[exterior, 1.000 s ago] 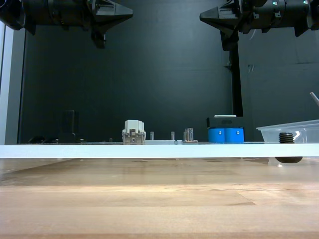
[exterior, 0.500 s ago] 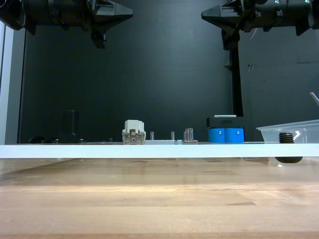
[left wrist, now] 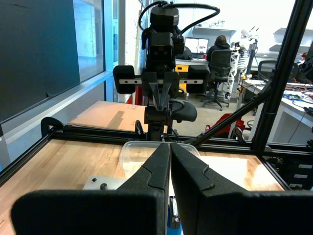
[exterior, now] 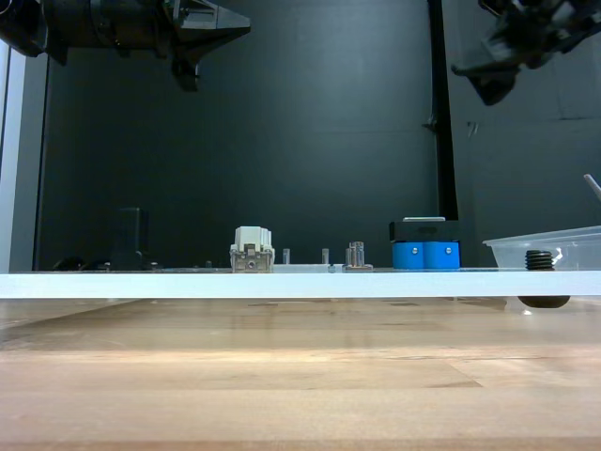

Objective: Pick the RJ45 connector and install on the taskboard

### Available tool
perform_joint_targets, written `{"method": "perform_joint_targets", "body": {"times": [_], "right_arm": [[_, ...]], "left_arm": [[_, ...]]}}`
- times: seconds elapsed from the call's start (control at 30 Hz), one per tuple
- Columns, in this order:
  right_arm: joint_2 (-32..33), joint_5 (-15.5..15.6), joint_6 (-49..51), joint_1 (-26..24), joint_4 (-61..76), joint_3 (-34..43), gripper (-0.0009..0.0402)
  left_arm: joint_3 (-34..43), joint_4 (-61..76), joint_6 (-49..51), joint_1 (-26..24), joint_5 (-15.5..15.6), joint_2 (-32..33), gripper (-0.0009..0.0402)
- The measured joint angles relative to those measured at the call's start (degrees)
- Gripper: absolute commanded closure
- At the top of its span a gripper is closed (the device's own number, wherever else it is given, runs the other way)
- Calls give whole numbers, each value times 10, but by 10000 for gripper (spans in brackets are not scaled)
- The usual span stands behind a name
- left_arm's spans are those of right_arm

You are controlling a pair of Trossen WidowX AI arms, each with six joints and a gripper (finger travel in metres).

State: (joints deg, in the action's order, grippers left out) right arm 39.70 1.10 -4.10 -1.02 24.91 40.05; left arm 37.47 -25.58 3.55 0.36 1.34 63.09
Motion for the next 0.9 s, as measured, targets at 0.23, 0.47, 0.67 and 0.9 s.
{"method": "perform_joint_targets", "body": {"times": [0.23, 0.47, 0.67, 0.9], "right_arm": [[-4, 0, 19, 3, 217, 68, 394], [-4, 0, 23, 5, 373, 122, 394], [-1, 0, 34, 6, 475, 148, 393], [9, 0, 34, 7, 538, 149, 393]], "left_arm": [[0, 0, 0, 0, 0, 0, 392], [0, 0, 0, 0, 0, 0, 393], [0, 0, 0, 0, 0, 0, 393], [0, 0, 0, 0, 0, 0, 393]]}}
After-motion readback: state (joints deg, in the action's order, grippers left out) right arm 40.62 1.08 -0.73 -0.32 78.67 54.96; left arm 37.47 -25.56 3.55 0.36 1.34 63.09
